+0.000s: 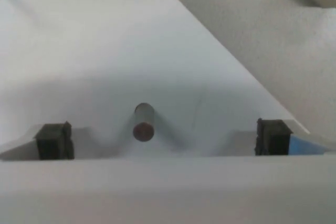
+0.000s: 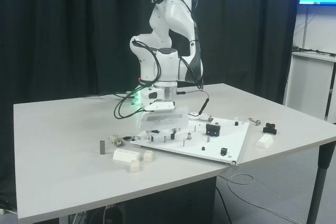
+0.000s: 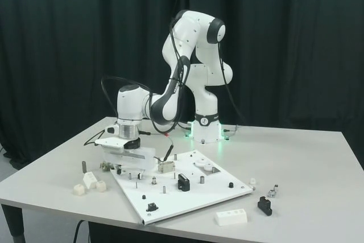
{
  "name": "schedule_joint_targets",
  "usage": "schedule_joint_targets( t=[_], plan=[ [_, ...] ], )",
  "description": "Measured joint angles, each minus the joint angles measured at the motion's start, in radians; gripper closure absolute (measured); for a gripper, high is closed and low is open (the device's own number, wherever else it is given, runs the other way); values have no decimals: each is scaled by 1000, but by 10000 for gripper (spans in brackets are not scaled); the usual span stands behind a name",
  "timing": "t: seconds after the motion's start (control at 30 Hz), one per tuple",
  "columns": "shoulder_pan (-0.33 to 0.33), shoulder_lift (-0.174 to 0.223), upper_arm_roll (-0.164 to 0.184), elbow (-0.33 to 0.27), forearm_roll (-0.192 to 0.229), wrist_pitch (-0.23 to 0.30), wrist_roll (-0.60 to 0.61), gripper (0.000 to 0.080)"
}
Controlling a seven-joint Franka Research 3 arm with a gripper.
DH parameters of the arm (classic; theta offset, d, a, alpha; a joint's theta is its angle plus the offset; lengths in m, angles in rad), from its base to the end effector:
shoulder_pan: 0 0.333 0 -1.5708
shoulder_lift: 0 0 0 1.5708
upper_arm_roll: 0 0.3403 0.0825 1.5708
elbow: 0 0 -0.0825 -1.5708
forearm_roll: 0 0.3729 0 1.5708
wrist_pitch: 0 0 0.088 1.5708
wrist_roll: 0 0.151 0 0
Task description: Remove round peg 2.
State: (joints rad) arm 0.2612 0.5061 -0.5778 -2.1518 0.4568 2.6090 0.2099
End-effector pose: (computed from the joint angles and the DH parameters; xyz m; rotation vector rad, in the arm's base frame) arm 0.5474 -0.1842 0.1898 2.8327 -1.2833 0.1133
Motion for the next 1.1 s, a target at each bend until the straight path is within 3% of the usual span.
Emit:
schedule_joint_targets(
  t=[0.1, 0.13, 0.37, 0.43, 0.63, 0.67, 0.8, 0.83, 1.1],
  plan=[
    [-1, 3, 2, 0, 0, 0, 1, 3],
    [-1, 4, 2, 0, 0, 1, 1, 100],
    [-2, 4, 5, 3, 0, 3, 6, 100],
    [-2, 4, 5, 5, 0, 3, 10, 434],
    [-2, 4, 9, 10, 0, -5, 18, 434],
    [-2, 4, 11, 12, 0, -8, 22, 608],
    [-1, 4, 13, 13, 0, -11, 44, 608],
    [-1, 4, 13, 13, 0, -11, 45, 728],
    [-2, 4, 12, 15, 0, -17, 46, 728]
  ],
)
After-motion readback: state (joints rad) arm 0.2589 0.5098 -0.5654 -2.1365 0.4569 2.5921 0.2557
